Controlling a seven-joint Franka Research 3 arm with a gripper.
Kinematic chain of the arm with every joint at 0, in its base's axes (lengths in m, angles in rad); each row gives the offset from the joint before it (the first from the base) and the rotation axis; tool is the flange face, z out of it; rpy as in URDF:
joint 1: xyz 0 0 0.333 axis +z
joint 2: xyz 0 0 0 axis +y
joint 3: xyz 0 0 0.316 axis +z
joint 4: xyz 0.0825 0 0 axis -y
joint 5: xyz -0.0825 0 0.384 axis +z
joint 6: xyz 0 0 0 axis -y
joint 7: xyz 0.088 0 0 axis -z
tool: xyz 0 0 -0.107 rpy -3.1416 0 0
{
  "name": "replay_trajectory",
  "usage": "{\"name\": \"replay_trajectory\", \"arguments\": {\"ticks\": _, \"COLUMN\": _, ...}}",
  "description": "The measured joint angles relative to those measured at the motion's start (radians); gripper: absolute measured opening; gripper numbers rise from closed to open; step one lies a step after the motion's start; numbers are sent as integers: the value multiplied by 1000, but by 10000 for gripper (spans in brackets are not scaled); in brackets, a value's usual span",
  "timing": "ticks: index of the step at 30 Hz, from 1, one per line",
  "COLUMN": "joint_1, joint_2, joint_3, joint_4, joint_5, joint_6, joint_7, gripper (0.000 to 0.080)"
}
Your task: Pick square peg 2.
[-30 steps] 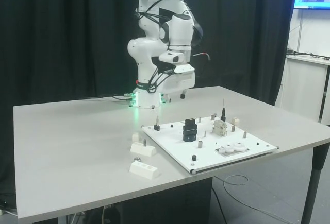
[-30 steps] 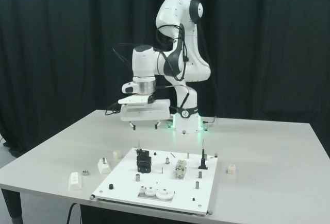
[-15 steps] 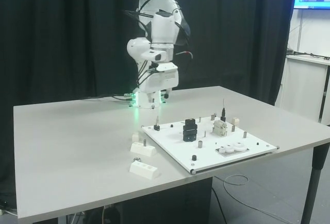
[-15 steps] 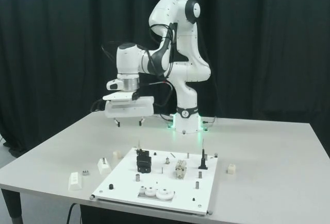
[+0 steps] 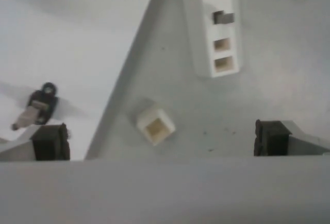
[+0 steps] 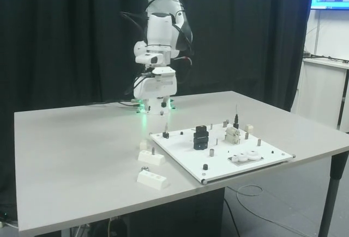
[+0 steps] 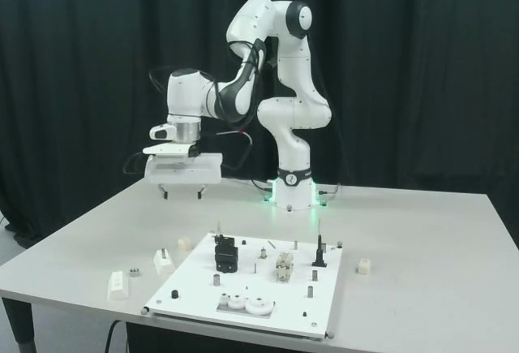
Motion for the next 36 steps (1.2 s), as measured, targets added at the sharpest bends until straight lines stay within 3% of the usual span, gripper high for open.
{"name": "replay_trajectory", "arguments": {"ticks": 7, "joint_1": -15, "joint_2": 67, "joint_3": -4, "joint_4": 43, "joint_5": 56, "joint_6": 32, "joint_7": -113, "gripper": 800}}
{"name": "replay_trajectory", "arguments": {"ticks": 17, "joint_1": -30, "joint_2": 145, "joint_3": -4, "joint_4": 103, "joint_5": 169, "joint_6": 34, "joint_7": -267, "gripper": 800}}
{"name": "replay_trajectory", "arguments": {"ticks": 25, "joint_1": -44, "joint_2": 162, "joint_3": -4, "joint_4": 118, "joint_5": 242, "joint_6": 34, "joint_7": -338, "gripper": 800}}
{"name": "replay_trajectory", "arguments": {"ticks": 36, "joint_1": -47, "joint_2": 179, "joint_3": -4, "joint_4": 126, "joint_5": 285, "joint_6": 33, "joint_7": -360, "gripper": 800}}
